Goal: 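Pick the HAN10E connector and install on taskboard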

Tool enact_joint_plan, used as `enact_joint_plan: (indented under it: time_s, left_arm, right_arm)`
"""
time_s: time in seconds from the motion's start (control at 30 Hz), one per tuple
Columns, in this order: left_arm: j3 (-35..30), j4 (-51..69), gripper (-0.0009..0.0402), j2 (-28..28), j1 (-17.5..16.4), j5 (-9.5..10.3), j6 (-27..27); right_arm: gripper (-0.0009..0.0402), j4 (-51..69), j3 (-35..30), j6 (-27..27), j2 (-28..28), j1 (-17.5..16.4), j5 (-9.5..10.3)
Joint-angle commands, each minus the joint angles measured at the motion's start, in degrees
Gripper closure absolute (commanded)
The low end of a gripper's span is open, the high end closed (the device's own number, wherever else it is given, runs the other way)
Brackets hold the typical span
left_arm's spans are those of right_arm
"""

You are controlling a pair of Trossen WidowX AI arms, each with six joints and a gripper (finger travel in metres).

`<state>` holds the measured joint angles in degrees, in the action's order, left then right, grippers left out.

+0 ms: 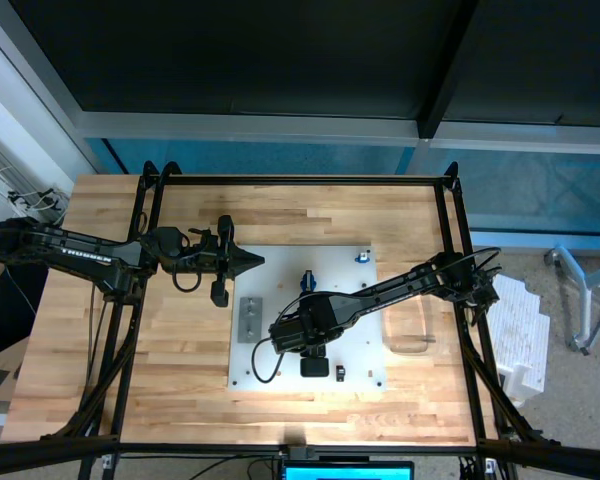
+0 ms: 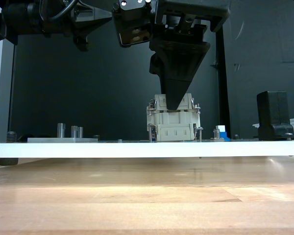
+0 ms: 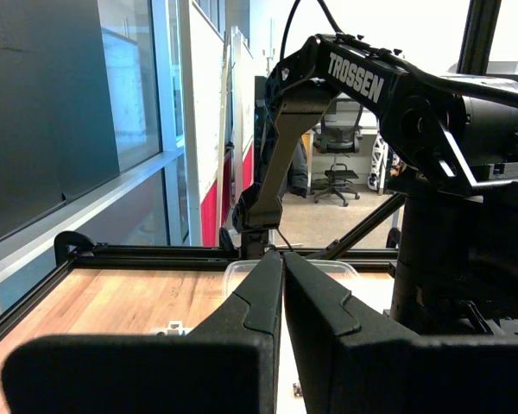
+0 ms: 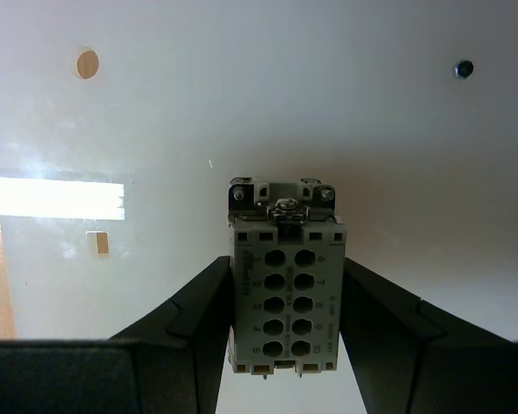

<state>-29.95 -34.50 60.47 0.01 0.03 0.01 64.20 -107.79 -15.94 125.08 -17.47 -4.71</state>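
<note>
Right gripper (image 2: 178, 104): we see its jaws clamped on the two long sides of the HAN10E connector (image 4: 287, 297), which stands upright on the taskboard (image 1: 280, 275), close to the board's near edge. Left gripper (image 1: 252, 260): jaws pressed together on nothing, held above the bench (image 1: 180, 380) at the taskboard's far-left corner.
</note>
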Motion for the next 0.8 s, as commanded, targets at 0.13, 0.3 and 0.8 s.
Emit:
enact_joint_plan:
  time_s: [0.13, 0.3, 0.8]
  left_arm:
    - [0.0, 0.0, 0.0392, 0.0, 0.0, -0.02, 0.0]
    - [0.0, 0.0, 0.0392, 0.0, 0.0, -0.02, 0.0]
    - [0.0, 0.0, 0.0392, 0.0, 0.0, -0.02, 0.0]
  right_arm:
    - [0.0346, 0.3, 0.1, -0.1, -0.3, -0.1, 0.22]
    - [0.0306, 0.3, 0.1, -0.3, -0.6, -0.2, 0.22]
    - [0.0116, 0.4, 0.1, -1.7, -2.2, -0.3, 0.22]
